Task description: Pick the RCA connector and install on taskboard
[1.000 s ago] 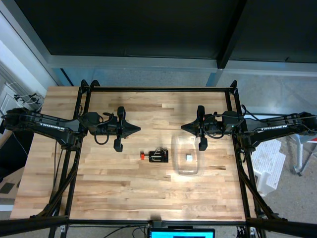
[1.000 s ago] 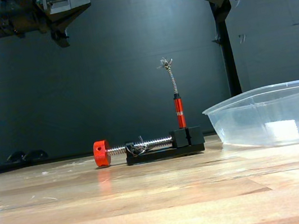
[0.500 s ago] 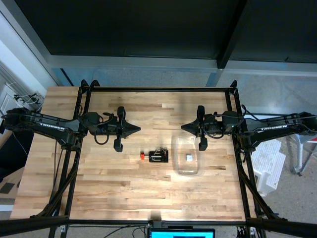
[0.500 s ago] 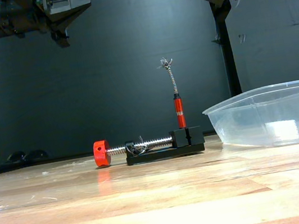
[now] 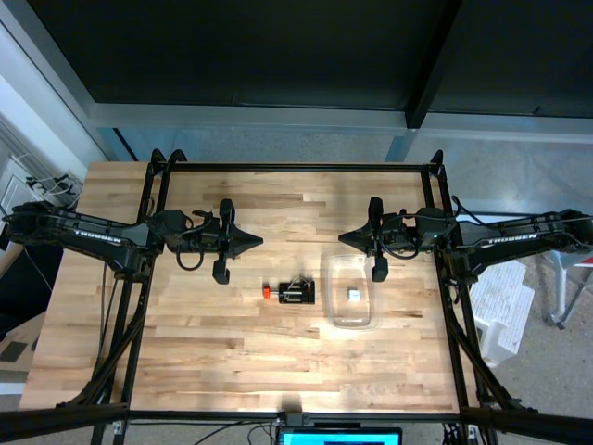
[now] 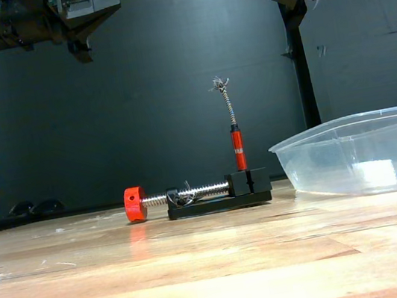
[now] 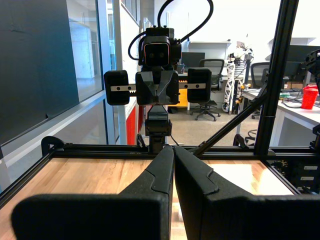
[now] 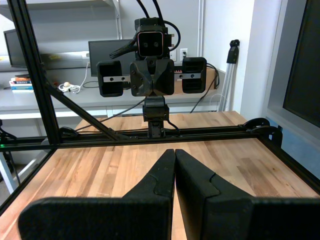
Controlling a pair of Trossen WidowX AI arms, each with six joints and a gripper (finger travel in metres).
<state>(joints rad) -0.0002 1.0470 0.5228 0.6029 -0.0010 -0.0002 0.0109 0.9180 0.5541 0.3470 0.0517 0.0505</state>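
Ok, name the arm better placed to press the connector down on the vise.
Left, narrowly. The connector stands unheld on the vise. The left end effector and right end effector hang shut, high, about equally far away; only the right has the tray beside its path.

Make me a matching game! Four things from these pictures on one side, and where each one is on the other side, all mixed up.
Things:
1. connector
2. white block
3. left gripper
4. right gripper

Places:
A. inside the clear tray
B. shut and empty, high above the right side of the table
C. standing upright on the black vise
D. shut and empty, high above the table's left side

Pairs: 1-C, 2-A, 3-D, 4-B
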